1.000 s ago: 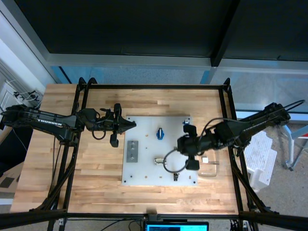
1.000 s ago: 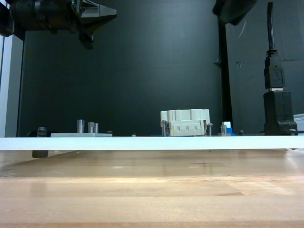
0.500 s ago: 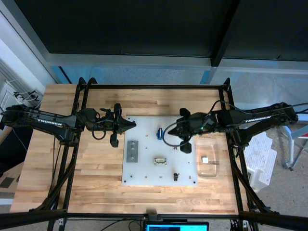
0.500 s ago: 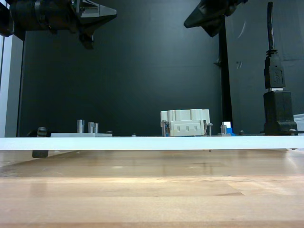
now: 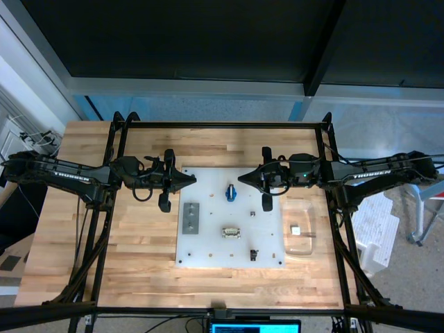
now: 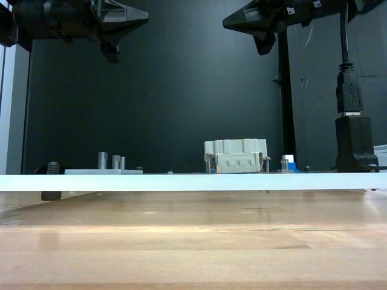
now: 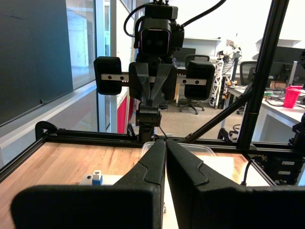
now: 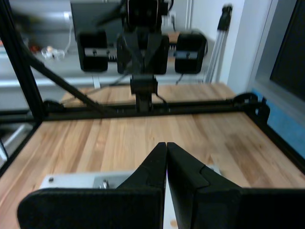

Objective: Pick the USB connector and install on taskboard

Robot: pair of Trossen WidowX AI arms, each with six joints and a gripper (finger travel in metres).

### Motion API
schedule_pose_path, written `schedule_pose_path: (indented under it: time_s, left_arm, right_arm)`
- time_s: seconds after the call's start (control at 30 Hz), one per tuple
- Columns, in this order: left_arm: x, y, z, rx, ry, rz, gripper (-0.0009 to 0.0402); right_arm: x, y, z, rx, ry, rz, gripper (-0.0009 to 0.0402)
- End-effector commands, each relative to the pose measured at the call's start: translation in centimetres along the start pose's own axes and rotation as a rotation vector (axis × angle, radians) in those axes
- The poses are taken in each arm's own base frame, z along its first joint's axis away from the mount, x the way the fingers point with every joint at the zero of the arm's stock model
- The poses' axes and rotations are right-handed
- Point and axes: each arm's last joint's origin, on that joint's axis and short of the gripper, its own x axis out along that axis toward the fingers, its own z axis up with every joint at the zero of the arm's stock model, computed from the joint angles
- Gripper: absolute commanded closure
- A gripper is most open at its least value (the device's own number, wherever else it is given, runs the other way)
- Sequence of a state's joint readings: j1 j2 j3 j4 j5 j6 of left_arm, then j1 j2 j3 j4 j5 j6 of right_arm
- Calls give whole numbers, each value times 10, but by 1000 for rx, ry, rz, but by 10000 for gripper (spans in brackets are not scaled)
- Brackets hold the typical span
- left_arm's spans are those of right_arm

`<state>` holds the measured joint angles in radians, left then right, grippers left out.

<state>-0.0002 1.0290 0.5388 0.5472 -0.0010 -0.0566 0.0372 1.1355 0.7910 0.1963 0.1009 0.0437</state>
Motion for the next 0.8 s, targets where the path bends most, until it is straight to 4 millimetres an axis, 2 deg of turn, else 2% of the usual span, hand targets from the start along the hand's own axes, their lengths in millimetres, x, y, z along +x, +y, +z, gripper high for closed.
schedule_pose_path:
  time_s: [0.03,0.4,0.8]
  left_arm:
    - [0,0,0,0,0,0,393]
    - [0,0,0,0,0,0,393]
    - [0,0,0,0,0,0,393]
  right_arm:
    - [-2,-3,-5,7,-53,-8,393]
    - [-7,-6,-19,40,-137,12,393]
    - [-8,-5,-19,37,-151,57,393]
